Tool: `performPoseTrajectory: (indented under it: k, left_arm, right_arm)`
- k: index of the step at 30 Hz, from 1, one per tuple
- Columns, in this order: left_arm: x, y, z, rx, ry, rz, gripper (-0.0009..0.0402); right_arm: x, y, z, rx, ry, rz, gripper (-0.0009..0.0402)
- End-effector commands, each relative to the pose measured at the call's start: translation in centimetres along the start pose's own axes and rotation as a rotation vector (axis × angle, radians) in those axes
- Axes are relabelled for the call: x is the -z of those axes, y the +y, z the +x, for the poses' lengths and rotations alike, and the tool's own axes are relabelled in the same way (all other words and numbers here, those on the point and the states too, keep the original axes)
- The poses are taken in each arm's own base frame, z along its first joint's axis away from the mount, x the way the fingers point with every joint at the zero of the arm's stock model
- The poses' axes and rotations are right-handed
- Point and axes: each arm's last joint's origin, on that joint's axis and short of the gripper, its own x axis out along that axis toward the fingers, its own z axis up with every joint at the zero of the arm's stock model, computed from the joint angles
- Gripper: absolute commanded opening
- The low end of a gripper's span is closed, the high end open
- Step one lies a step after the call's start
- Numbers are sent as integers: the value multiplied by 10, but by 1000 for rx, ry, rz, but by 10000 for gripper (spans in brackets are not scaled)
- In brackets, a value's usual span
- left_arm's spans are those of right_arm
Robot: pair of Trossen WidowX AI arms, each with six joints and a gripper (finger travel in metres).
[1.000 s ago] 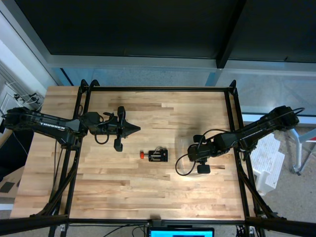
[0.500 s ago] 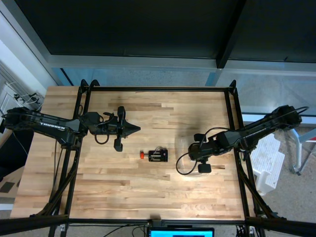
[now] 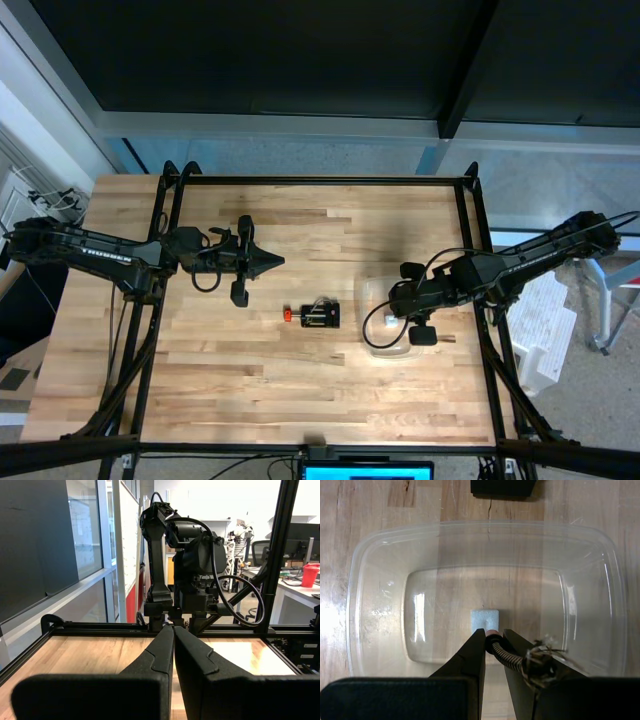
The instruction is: Pick the RCA connector and install on taskboard
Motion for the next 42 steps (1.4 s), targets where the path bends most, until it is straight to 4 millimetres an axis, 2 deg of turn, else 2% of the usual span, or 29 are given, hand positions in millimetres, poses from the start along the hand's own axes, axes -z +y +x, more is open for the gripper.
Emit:
performPoseTrajectory:
  k: [1,9,15,42]
  left_arm:
    - [0,0,0,0,0,0,0]
    - [0,0,0,0,0,0,0]
    - [0,0,0,0,0,0,0]
    - [0,0,0,0,0,0,0]
  right_arm:
    - [0,0,-1,1,2,1,0]
    - [-2,0,-2,-1,-6,2,0]
    - [-15,-1,-2,5,-11,17,0]
    - [-104,-3,28,37,-6,83,0]
